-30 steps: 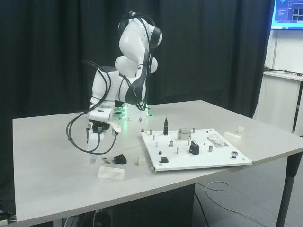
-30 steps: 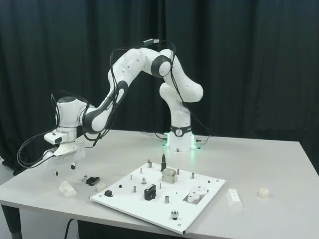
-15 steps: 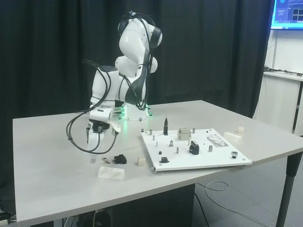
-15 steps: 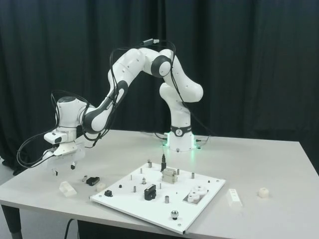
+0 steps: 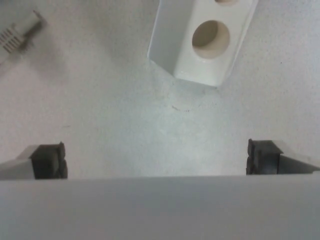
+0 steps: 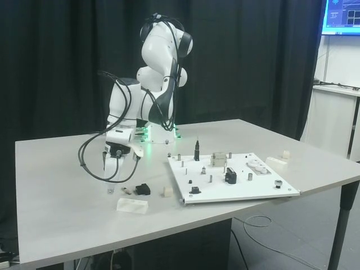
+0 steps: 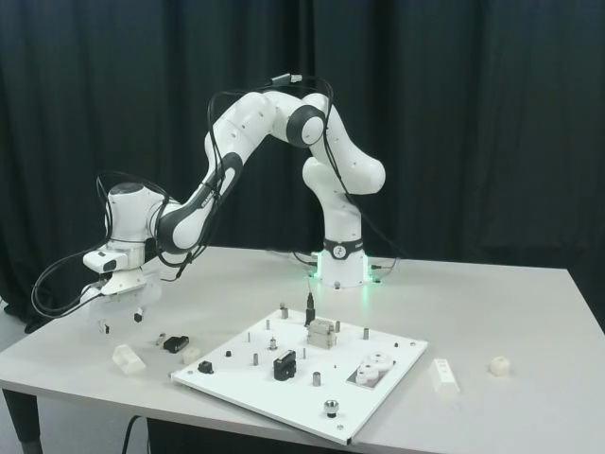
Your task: Remove square peg 2.
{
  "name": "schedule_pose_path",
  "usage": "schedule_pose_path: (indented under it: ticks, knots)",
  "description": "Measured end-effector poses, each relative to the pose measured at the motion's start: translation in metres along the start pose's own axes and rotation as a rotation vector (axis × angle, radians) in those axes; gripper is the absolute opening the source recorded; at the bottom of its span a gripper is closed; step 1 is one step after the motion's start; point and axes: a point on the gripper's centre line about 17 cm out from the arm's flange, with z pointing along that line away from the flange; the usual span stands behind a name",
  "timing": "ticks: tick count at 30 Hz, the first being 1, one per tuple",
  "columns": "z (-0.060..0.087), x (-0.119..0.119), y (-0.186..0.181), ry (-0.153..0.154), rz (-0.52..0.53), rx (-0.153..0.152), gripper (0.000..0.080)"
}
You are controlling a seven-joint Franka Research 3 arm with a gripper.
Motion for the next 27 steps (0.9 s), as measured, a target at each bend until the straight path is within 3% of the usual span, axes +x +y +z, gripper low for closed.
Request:
schedule_pose_path:
  ticks: [12, 20, 27]
  knots:
    - [0.000, 0.002, -0.002, 0.009, 0.007, 0.007, 0.0800]
    - [-0.003, 0.016, -0.014, 0.048, 0.045, 0.052, 0.0800]
    - [-0.016, 0.038, -0.025, 0.088, 0.116, 0.106, 0.0800]
